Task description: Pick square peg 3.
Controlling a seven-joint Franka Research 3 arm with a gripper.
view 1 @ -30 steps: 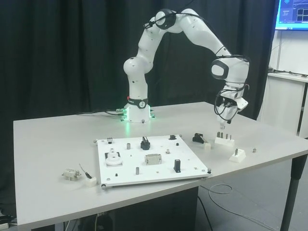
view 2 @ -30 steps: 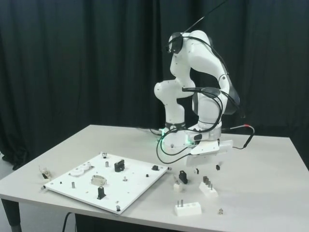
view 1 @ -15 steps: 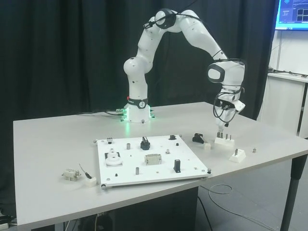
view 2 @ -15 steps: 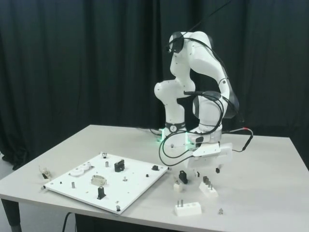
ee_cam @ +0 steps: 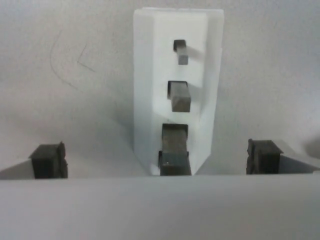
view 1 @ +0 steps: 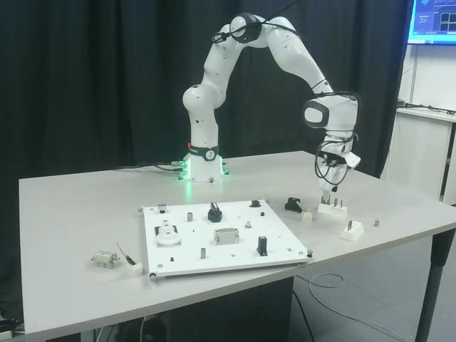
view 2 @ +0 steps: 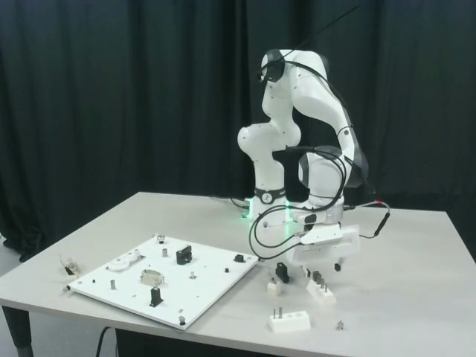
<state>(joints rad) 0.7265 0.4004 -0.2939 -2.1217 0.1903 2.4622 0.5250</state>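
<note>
Table [view 1: 85, 206] and white board [view 1: 228, 249]: unchanged over the last second. No part on the board shifted.

Arm [view 1: 285, 50]: had lowered steadily across the three room frames, wrist dropping from well above the peg holder to just over it. In the second room view the hand body went from clear of the holder to nearly on top of it.

Gripper [ee_cam: 155, 159]: descended with the arm. Wrist view showed the fingers spread wide, one black pad [ee_cam: 48, 161] on each side of the holder, well apart and touching nothing. Nothing was held.

Holder [ee_cam: 176, 85]: a white block on the table beside the board, also seen at [view 2: 321, 290], undisturbed. It carried three square pegs in a row, each upright in its socket.

Peg 3 [ee_cam: 174, 147]: taken to be the largest, the one nearest the fingertips; no label was visible to confirm this. It sat seated in the holder, roughly midway between the pads.

Judgement: approach nearly complete, grasp not begun. Remaining: a little more descent, close on the peg, lift straight up. Risk: the pads clipping the holder wall.
</note>
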